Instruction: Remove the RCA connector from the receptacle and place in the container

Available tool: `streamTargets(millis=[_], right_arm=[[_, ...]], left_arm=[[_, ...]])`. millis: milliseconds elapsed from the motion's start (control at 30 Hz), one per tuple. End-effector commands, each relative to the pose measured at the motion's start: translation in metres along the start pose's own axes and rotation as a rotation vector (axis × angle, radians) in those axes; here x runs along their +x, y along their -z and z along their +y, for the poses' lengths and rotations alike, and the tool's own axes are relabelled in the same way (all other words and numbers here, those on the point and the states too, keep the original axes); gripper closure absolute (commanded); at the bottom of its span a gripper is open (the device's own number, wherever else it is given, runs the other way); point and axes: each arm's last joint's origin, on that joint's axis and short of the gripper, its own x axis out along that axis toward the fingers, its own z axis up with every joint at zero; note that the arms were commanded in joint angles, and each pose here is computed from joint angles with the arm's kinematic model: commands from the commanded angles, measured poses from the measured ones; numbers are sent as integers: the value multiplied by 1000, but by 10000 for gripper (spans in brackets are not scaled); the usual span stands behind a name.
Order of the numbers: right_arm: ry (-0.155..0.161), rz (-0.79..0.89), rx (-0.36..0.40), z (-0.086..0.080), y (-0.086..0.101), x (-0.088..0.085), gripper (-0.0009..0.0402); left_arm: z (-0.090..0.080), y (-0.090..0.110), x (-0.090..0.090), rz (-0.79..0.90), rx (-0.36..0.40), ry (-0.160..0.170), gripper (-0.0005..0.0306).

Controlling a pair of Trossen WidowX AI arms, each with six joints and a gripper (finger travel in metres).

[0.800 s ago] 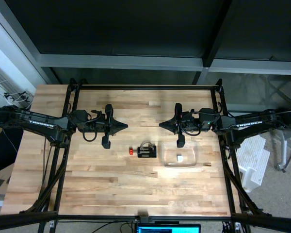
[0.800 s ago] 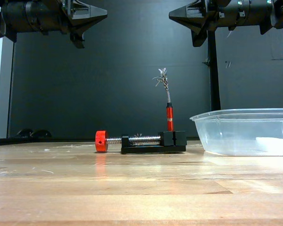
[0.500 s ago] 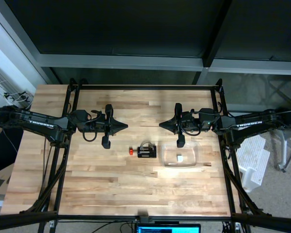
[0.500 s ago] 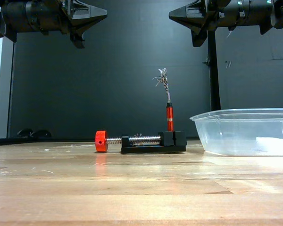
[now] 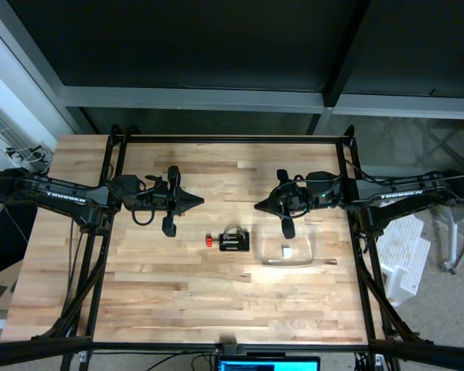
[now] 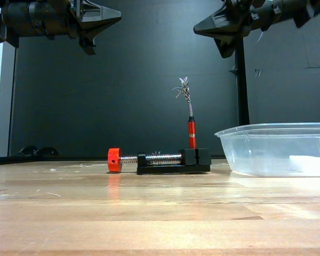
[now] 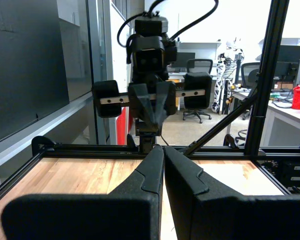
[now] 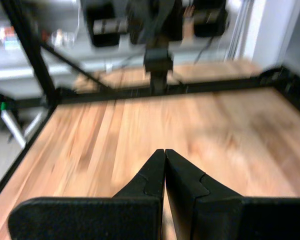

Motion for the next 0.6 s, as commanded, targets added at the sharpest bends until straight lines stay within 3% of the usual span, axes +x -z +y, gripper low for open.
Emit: streamTargets(millis=[33,267,600], right_arm=[[11,102,-2,4,-7,-5,393],[82,259,-15,12,-18,-14,393],[82,484,-42,23,-19,18,393]], left_arm=[[0,0,0,0,0,0,300],[0,0,0,0,0,0,300],[0,0,0,0,0,0,300]])
